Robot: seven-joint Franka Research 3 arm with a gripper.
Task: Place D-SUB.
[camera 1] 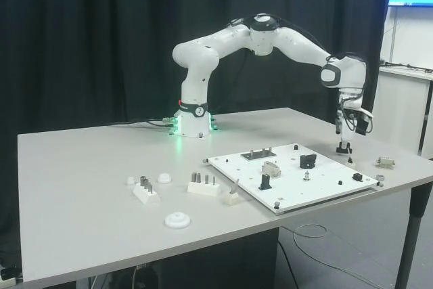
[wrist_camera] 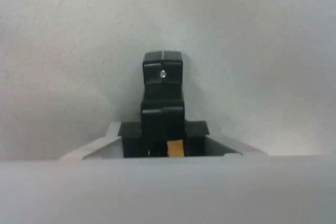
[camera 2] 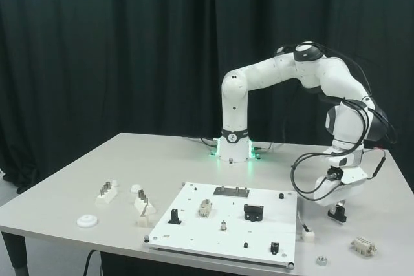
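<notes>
A small pale connector, the D-SUB (camera 1: pixel 385 161) (camera 2: pixel 363 245), lies on the grey table to the right of the white assembly board (camera 1: pixel 325 191) (camera 2: pixel 194 237). My gripper (wrist_camera: pixel 163 64) (camera 1: pixel 344 145) (camera 2: pixel 337 213) hangs low over the table between the board's right edge and that connector, apart from both. In the wrist view its black fingertips meet with nothing between them, and only bare table shows beneath. A similar pale connector (camera 1: pixel 270 169) (camera 2: pixel 206 208) sits on the board.
The board carries black brackets (camera 1: pixel 308 162) (camera 2: pixel 253 211) and small pegs. White holders with pins (camera 1: pixel 144 189) (camera 2: pixel 105 192) and a white disc (camera 1: pixel 177 219) (camera 2: pixel 86 220) lie left of it. A nut (camera 2: pixel 320 260) rests near the front edge.
</notes>
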